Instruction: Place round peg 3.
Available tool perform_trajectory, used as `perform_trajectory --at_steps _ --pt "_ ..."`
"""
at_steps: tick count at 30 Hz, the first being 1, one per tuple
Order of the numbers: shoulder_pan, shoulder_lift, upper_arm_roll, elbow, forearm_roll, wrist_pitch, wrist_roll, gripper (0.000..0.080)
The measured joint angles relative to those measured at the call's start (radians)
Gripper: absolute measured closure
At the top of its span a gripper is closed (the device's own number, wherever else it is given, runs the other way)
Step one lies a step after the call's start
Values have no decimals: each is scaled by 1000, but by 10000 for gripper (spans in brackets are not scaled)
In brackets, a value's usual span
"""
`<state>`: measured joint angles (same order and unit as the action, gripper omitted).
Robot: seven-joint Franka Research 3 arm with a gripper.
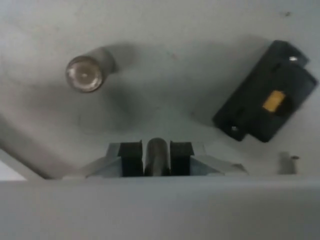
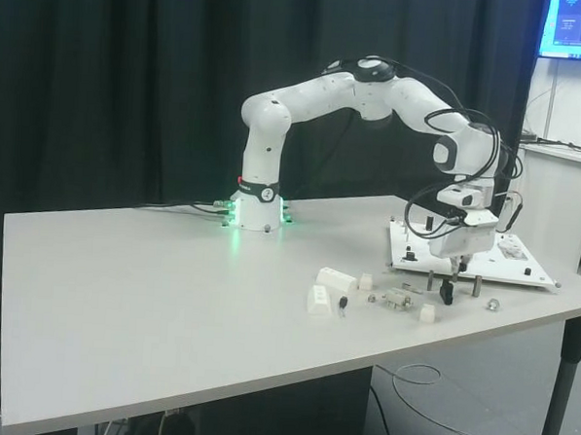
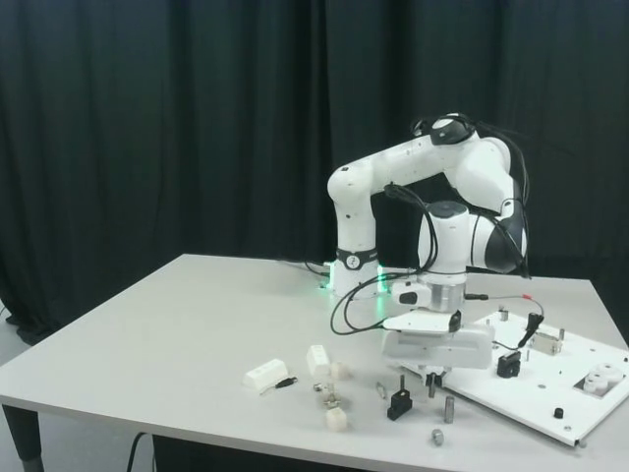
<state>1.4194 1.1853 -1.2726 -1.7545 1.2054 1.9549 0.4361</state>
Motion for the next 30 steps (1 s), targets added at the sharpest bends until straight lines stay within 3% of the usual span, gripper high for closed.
perform_trajectory --at_steps 16,30 --pt "0 1 47 9 6 22 -9 688" --pt "1 2 51 11 4 38 -9 652"
